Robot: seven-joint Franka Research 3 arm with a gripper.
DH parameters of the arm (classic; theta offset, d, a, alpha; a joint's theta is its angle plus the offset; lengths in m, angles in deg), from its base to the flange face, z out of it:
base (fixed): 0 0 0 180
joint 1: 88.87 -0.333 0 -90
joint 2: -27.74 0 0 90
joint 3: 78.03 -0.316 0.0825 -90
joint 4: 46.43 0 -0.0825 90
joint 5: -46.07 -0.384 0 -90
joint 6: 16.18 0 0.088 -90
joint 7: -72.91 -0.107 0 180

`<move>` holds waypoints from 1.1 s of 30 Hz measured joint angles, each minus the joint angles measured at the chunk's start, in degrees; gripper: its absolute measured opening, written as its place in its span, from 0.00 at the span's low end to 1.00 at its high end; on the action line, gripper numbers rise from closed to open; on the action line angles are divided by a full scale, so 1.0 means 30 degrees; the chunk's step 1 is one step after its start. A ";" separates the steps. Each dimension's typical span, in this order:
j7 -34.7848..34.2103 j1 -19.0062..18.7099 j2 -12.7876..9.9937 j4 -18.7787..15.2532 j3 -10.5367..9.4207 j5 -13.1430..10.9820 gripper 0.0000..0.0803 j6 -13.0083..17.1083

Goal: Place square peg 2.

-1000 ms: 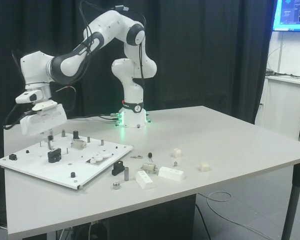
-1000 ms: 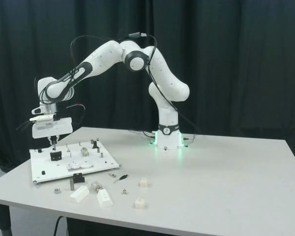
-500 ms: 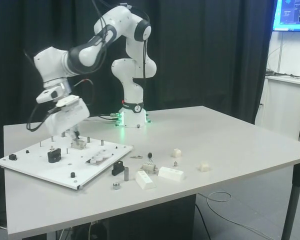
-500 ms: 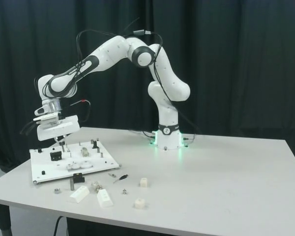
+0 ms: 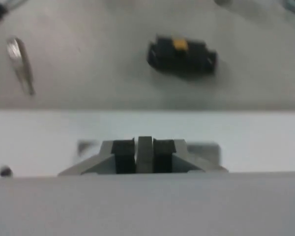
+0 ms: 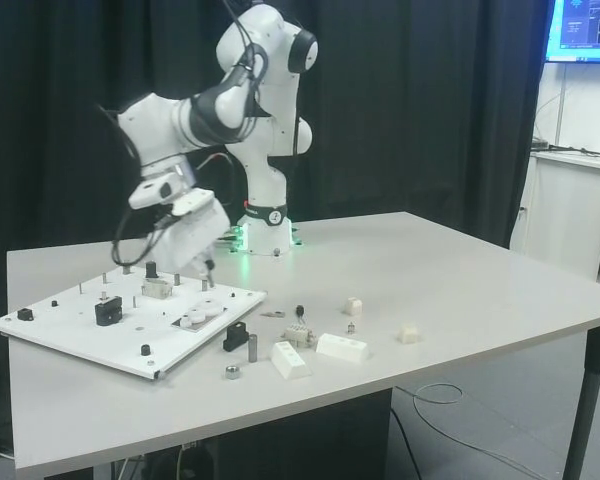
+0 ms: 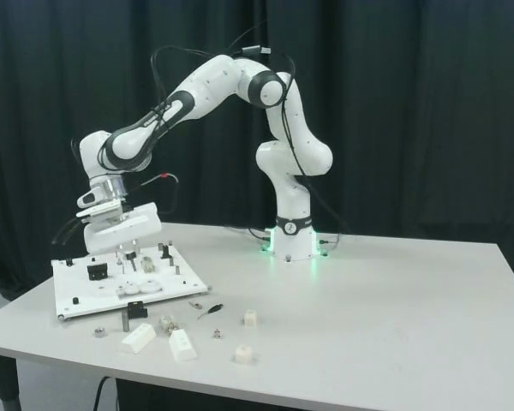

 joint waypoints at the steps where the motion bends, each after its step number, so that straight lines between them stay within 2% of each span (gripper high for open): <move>1: -0.0151 -0.0244 0.0079 -0.0178 0.0002 0.0000 0.09 0.0121; 7: -0.1226 -0.1726 0.0517 -0.1260 0.0006 0.0000 0.09 0.1034; 19: -0.3559 -0.4580 0.1077 -0.3137 0.0005 -0.0010 0.09 0.3469; 33: -0.5733 -0.7329 0.1172 -0.4204 -0.0020 -0.0235 0.09 0.5932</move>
